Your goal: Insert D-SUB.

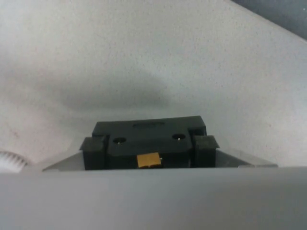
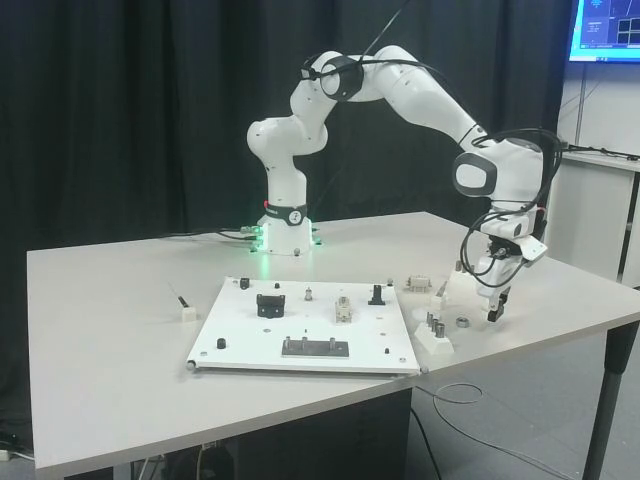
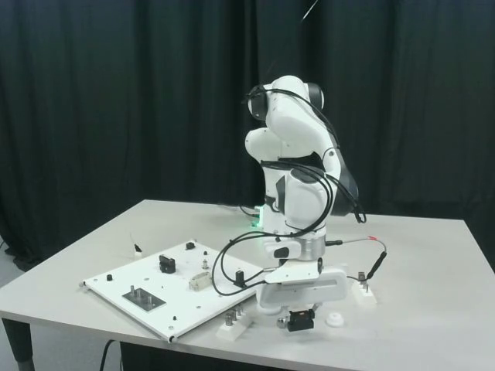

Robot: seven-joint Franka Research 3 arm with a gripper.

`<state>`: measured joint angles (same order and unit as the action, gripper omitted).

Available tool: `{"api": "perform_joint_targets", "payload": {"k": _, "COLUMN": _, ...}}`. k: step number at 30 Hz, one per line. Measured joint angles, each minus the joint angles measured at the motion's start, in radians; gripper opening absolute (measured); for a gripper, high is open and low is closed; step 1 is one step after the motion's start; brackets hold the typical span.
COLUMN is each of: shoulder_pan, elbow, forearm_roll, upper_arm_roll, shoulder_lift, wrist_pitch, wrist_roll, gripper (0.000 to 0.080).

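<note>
In the wrist view a black D-SUB connector [image 1: 148, 136] with two screws and a small label sits between my black fingertips [image 1: 93, 153], and the gripper [image 1: 149, 154] is shut on it. Grey table shows beneath it. In the first room view the gripper [image 2: 495, 305] hangs low over the table, to the right of the white task board [image 2: 300, 350]. The second room view shows the gripper [image 3: 300, 321] holding the black connector just above the table near the front edge, beside the board [image 3: 116, 297]. A small socket block [image 2: 343, 311] stands on the board.
A white holder with upright pins [image 2: 435, 338] and a small ring [image 2: 465, 320] lie close to the gripper. A cable with a probe rests in a white stand [image 3: 363, 290]. A small white block [image 2: 186, 313] sits left of the board. The table's front edge is near.
</note>
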<state>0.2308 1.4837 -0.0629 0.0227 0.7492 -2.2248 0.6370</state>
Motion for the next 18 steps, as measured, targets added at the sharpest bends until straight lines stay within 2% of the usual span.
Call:
{"api": "perform_joint_targets", "payload": {"k": 7, "shoulder_pan": 0.0, "elbow": -0.005, "forearm_roll": 0.0, "upper_arm_roll": -0.014, "shoulder_lift": -0.002, "wrist_pitch": 0.006, "wrist_roll": 0.004, "gripper": 0.0382}}
{"api": "perform_joint_targets", "payload": {"k": 18, "shoulder_pan": 0.001, "elbow": -0.013, "forearm_roll": -0.004, "upper_arm_roll": -0.076, "shoulder_lift": -0.048, "wrist_pitch": 0.108, "wrist_roll": 0.004, "gripper": 0.0382}}
